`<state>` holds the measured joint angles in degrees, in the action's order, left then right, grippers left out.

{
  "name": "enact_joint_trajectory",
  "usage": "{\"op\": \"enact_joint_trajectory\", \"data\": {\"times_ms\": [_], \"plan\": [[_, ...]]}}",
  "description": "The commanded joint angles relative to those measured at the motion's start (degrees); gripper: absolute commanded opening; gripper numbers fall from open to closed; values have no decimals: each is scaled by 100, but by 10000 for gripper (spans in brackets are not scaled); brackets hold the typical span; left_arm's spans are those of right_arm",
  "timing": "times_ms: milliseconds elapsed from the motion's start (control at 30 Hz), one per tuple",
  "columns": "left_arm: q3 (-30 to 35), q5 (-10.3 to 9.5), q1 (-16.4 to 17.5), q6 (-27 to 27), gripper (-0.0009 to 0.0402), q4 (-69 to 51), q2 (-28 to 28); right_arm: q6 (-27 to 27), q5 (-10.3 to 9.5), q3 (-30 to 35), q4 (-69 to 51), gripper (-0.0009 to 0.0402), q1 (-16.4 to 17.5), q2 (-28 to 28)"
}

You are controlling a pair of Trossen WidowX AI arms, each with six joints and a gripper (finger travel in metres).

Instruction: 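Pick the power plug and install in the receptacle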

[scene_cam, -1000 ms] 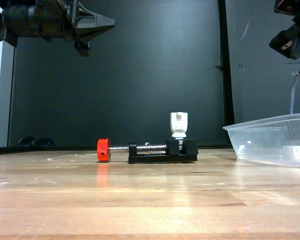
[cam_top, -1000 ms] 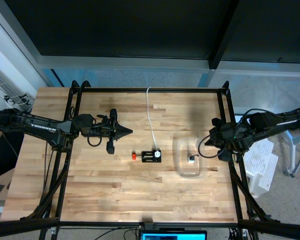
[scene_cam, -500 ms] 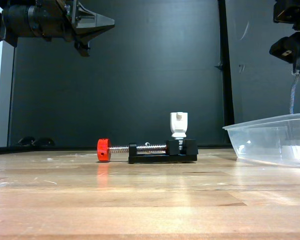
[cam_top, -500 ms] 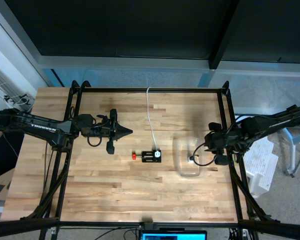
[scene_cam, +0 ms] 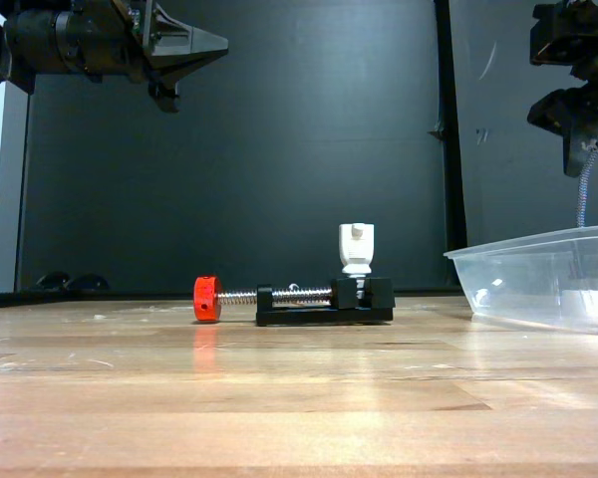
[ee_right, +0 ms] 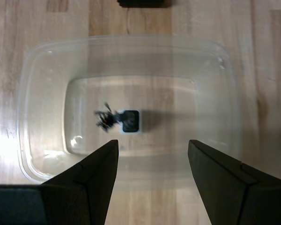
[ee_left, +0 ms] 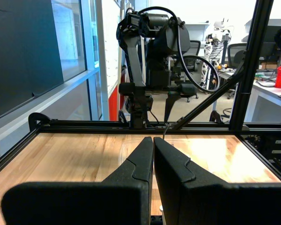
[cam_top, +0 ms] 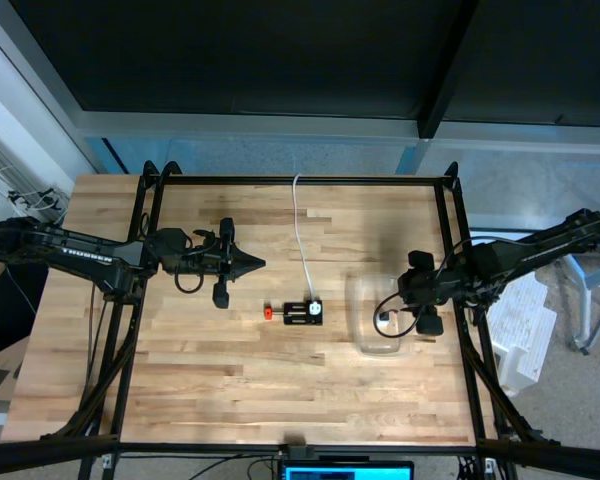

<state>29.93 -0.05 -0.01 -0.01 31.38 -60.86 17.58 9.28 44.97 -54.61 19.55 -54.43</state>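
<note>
since the right gripper hangs over the clear tray with its fingers spread wide and holding nothing, the step in hand looks to be the reach down for the power plug, which lies on the tray floor with a short dark frayed lead beside it. to do it well, the gap should first be centred over the plug body, as the plug sits nearer one finger than the other. then drop straight so neither finger clips the tray wall, and close on the black body itself, not on the lead. the plug is far smaller than the fingers, so a slow, square close seems wise, or it may skid across the slick plastic. the receptacle waits well apart at mid-surface, upright in the black vise with its orange-red knob, the white cable running away from it. the left gripper hangs high on its own side, fingers pressed together and holding nothing. against a second ago, the right arm has swung inward from beside the frame post to above the tray and shows lower in the low view — the plug, tray, vise and left arm have not moved.
</note>
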Motion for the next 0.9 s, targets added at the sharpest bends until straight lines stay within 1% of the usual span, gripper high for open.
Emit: {"op": "enact_joint_trajectory", "data": {"times_ms": [33, 367, 533, 900], "plan": [[2, 2, 0, 2, 0, 0, 0, 2, -33, -136, 302, 211, 105, -105], [2, 2, 0, 0, 0, 0, 0, -4, -31, -374, 782, 226, 151, -437], [2, 2, 2, 2, 0, 0, 0, -4, -33, -597, 1128, 232, 149, -540], [2, 2, 0, 2, 0, 0, 0, -28, -39, -778, 1532, 231, 144, -905]]}}
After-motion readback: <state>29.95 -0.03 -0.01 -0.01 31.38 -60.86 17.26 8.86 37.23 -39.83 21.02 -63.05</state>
